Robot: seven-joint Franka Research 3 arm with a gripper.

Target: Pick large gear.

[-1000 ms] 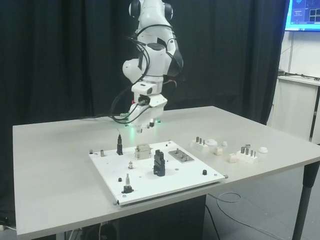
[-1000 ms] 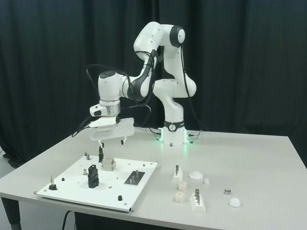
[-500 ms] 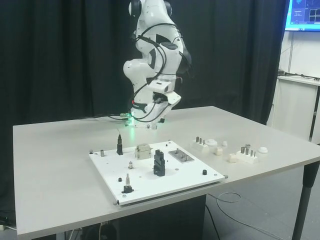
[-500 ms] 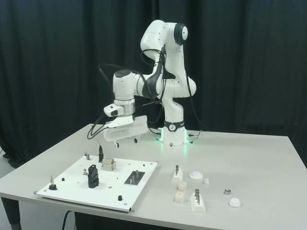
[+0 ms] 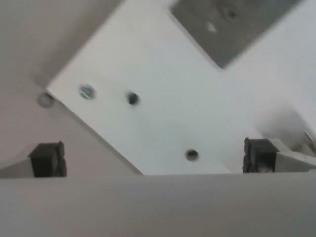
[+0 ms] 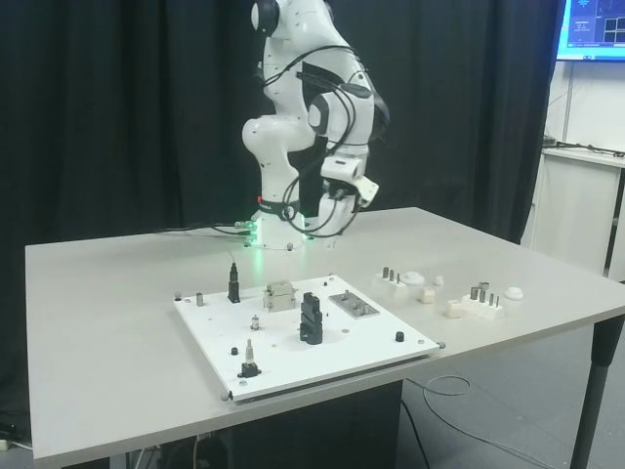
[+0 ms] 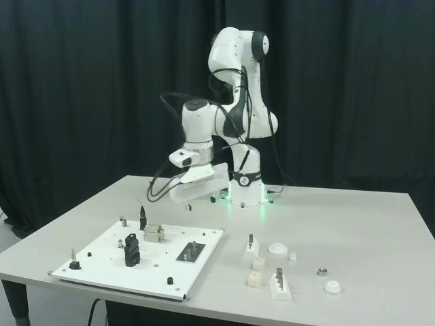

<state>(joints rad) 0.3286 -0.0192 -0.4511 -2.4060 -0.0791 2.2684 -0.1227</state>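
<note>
Currently two-finger gripper hangs high above white square board, fingers spread, empty. Risk: white round large gear sits among small white parts; wrong pick likely.

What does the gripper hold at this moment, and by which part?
Nothing: the gripper is open and empty, above the white board.

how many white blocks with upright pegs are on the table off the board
2. The first peg block stands nearest the white board; the second peg block stands nearer the front edge of the table. None seems hidden.
</note>
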